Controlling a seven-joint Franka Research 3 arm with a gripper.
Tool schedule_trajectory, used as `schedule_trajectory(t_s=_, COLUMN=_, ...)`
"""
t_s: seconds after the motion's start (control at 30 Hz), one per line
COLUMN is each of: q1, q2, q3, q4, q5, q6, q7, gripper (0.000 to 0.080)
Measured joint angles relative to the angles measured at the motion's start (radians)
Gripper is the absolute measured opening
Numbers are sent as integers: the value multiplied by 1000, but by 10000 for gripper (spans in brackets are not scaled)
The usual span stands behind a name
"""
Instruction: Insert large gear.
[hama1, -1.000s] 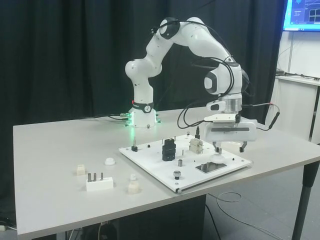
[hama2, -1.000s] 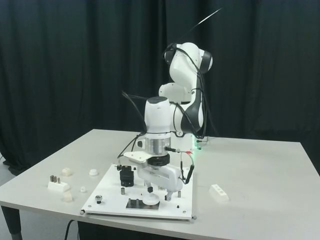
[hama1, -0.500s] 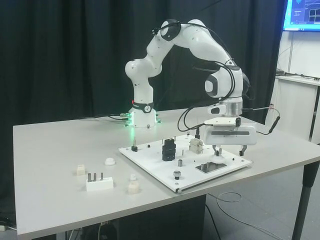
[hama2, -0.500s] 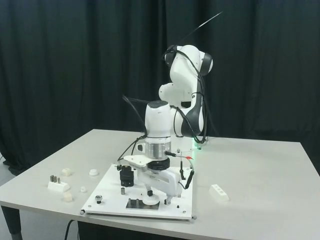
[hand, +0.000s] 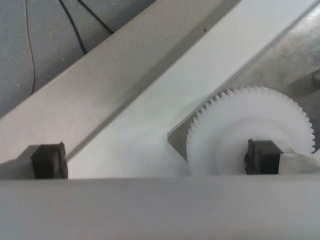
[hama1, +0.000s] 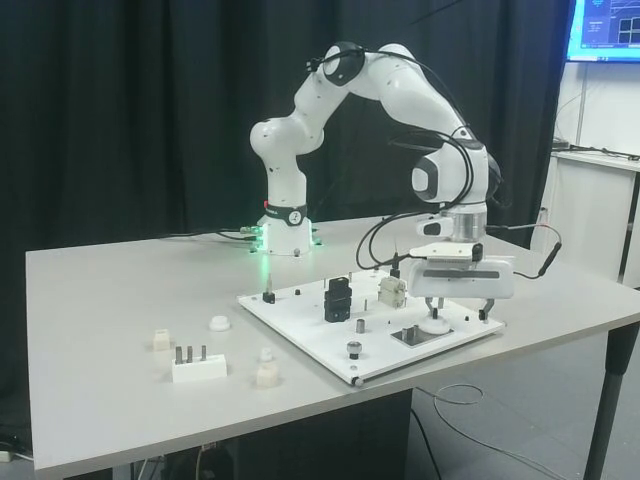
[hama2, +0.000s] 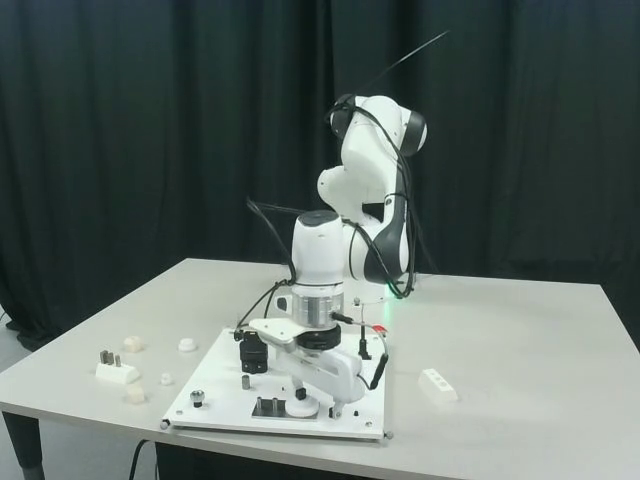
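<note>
Inspecting the seating step: your white toothed plastic large gear (hand: 250, 135) lies on the grey metal plate (hama1: 418, 336), lower right of the first room view. The two-fingered gripper (hand: 155, 160) stands wide open, grasping nothing, one black fingertip (hand: 261, 157) over the gear's hub. Your next move calls, I judge, for confirming it sits fully down before lifting clear.

Your grey desk (hama1: 120, 300) carries a white board (hama1: 300, 325) near its front edge — flat, with the arm's base (hama1: 283, 238) bolted behind it. Beside the board you see a white block with pegs (hama1: 198, 367), three small white parts (hama1: 265, 375) and — on the far side — another white block (hama2: 438, 385).
</note>
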Motion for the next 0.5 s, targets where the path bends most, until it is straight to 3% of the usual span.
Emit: schedule_trajectory(t_s=0.5, q1=-1, q2=11, q3=0, q4=8, q5=0, q6=1, q7=15, gripper=800)
